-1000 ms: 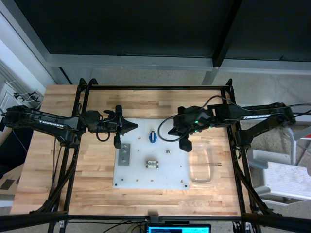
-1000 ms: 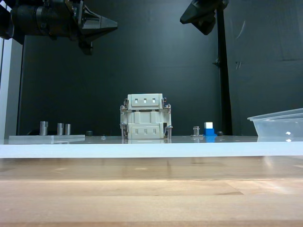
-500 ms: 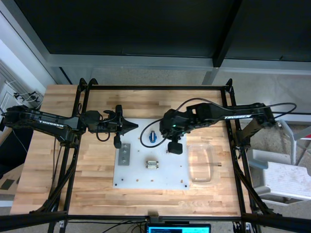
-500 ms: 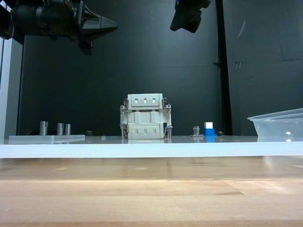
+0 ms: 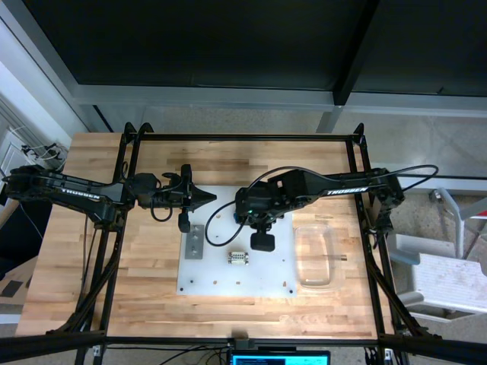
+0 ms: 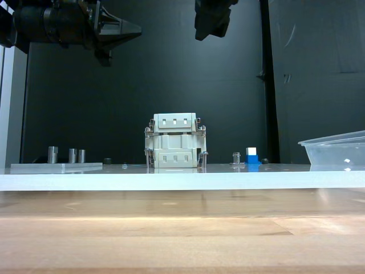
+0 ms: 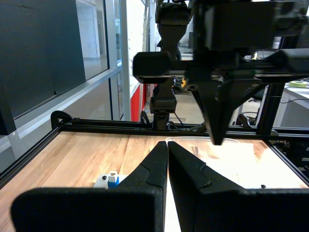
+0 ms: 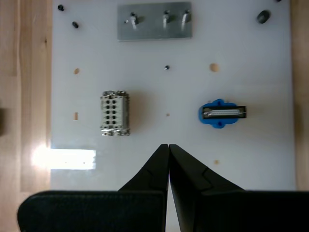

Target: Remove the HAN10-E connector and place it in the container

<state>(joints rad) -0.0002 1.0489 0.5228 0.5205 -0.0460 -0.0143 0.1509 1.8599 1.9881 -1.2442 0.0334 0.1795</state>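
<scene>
— How's the light?

— Even and bright from overhead in the high view: the pale wooden worktop [image 5: 91,251] carries no hard shadows. From worktop height its near edge is soft and out of focus. Against the black backdrop [image 6: 171,85], the left end effector [image 6: 138,27], high at the left, and the right end effector [image 6: 206,31], high over the middle, are featureless silhouettes.

— Any glare?

— One blown-out patch on the white rectangular plastic board [image 8: 251,63], near the small beige-grey connector block [image 8: 115,113]. Both wrist views show closed fingers [image 8: 145,176] as pure black. Bright glass panes [image 7: 96,38] backlight the left one.

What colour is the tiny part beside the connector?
Small plastic part: blue, right wrist view. Left pincer, right pincer hover over white board.
</scene>
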